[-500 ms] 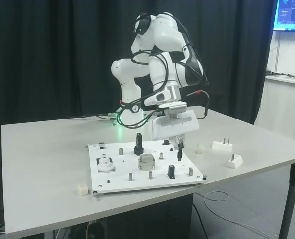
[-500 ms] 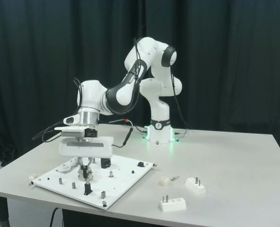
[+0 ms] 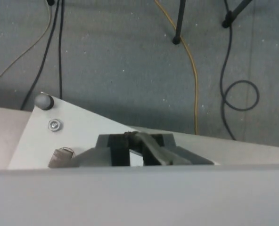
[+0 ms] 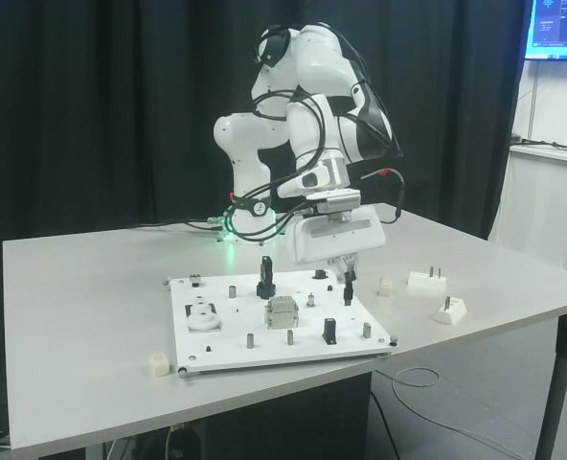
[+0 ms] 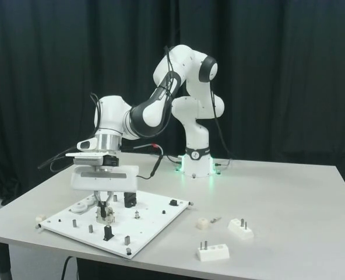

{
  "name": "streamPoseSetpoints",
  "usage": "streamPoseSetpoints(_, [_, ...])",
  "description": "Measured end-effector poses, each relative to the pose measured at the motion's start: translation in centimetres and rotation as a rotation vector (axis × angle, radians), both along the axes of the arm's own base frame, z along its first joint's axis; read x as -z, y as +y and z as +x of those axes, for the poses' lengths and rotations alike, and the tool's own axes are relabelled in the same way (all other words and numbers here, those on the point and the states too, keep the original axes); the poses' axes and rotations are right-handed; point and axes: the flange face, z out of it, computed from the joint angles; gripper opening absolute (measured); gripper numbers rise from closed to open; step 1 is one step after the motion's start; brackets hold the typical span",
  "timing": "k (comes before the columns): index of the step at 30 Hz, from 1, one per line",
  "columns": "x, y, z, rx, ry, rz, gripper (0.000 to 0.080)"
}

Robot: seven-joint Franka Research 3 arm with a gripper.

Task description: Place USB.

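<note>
USB (image 4: 347, 285) too small to tell

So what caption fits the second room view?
White arm's pincer hangs above the white board on a grey table.

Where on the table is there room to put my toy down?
The grey table is bare between its far edge and the white board. Crowded: the board with its pegs under the gripper, and the white blocks beside it.
</note>
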Motion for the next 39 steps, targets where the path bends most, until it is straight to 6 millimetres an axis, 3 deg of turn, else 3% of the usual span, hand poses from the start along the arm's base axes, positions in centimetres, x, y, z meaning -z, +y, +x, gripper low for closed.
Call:
streamPoseSetpoints(21, [-1.3,-1.7,0.0,0.017,-0.017,-0.026,0.0054])
streamPoseSetpoints(33, [-2.1,-5.0,-0.6,0.114,-0.041,-0.052,0.0054])
streamPoseSetpoints(39, [-2.2,-7.8,-1.2,0.201,-0.054,-0.055,0.0054])
